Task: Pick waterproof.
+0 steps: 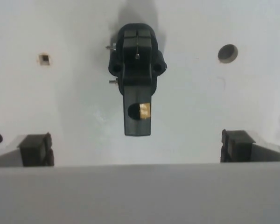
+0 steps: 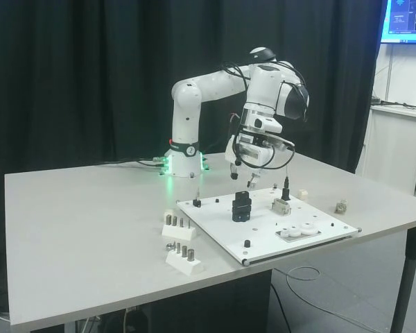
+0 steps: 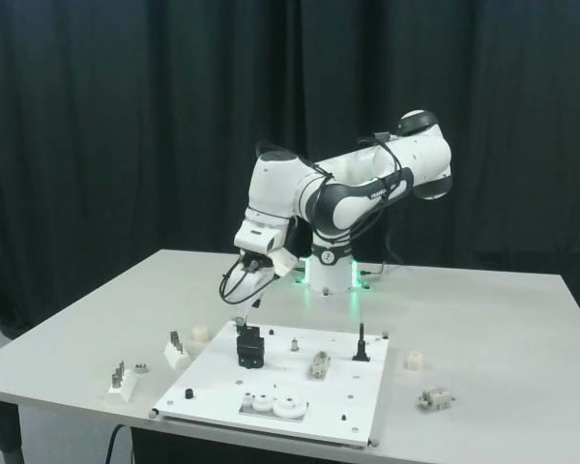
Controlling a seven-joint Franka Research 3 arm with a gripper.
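The black waterproof connector (image 1: 136,77) is seen at frame centre in the wrist view, on the white board (image 1: 60,107), framed by the widely parted fingers (image 1: 36,150) of the claw (image 1: 135,148). In the first room view, the claw (image 2: 253,182) is shown hovering above the connector (image 2: 241,207), nothing held. The grey worktop (image 3: 483,319) is shown only in the room views.
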